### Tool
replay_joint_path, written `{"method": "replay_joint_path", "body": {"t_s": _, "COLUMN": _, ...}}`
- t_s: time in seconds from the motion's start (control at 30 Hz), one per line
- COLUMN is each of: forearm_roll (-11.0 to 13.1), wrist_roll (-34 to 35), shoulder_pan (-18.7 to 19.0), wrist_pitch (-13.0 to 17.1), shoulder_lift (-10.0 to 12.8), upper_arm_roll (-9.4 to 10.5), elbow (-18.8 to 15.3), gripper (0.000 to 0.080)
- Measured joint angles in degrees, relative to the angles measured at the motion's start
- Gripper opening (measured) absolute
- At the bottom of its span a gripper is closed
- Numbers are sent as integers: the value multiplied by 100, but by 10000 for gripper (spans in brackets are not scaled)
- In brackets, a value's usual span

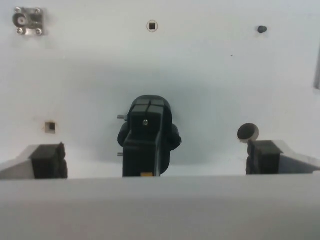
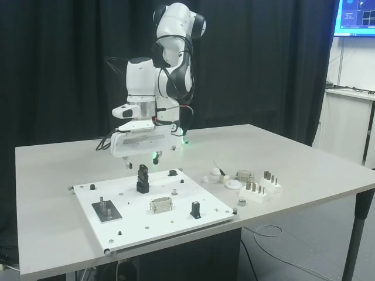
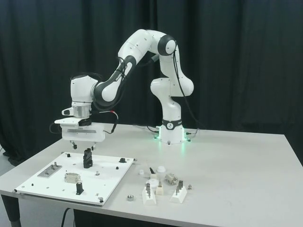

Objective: Pick USB.

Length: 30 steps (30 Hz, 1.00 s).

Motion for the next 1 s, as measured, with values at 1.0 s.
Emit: {"method": "replay_joint_path", "body": {"t_s": 1.0, "forearm_roll": -426, "wrist_roll": 652, "shoulder_pan": 190, "wrist_pitch": -628, "shoulder_lift": -427, "upper_arm_roll": -27, "elbow": 16, "gripper": 800}}
